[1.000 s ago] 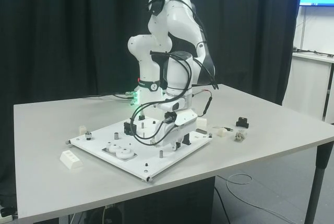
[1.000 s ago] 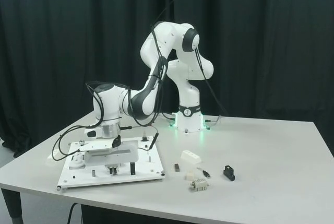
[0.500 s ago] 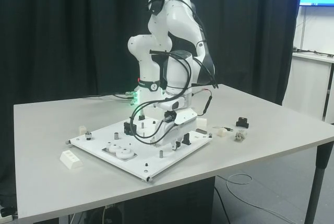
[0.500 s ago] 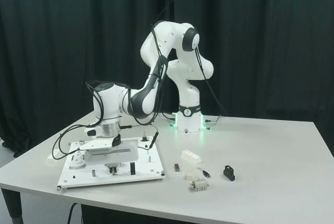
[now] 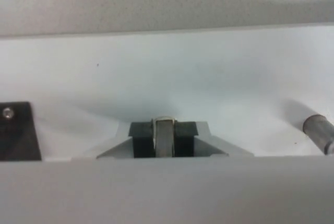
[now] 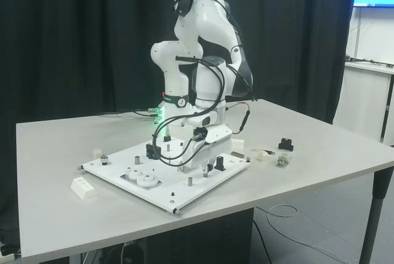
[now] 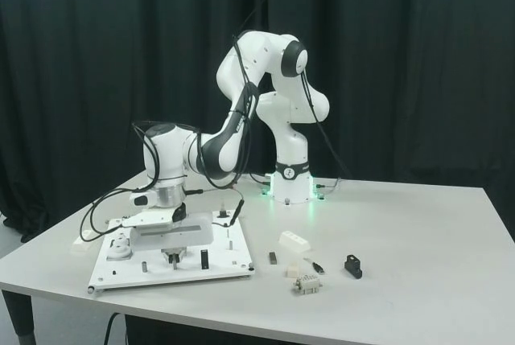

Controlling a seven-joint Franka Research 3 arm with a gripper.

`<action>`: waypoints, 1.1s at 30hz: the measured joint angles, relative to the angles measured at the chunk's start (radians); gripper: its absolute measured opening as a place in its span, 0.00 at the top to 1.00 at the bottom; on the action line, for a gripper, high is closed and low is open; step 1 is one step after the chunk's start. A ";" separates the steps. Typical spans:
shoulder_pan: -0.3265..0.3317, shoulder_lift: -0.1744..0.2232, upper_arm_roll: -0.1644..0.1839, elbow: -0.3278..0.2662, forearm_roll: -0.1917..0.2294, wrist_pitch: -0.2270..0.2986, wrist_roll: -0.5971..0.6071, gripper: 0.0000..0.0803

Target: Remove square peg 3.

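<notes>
Square peg 3 point(image 5: 163, 138) higher than before

I see the gripper point(image 5: 164, 138) clamping a grey square peg point(image 5: 163, 139) above the white board point(image 5: 172, 78).

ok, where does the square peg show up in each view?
Wrist view: square peg stands between the black pads of the end effector.
First room view: tiny, under the end effector, at the near middle of the white board.
Second room view: under the end effector, at the board's middle; barely visible.
Shared landmark: the white board.
</notes>
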 joint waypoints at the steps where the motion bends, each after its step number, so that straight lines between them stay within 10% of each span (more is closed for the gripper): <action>1: 0.000 -0.001 0.000 0.000 0.000 0.000 0.000 0.90; 33: 0.014 -0.080 -0.004 -0.002 -0.024 -0.066 -0.054 0.90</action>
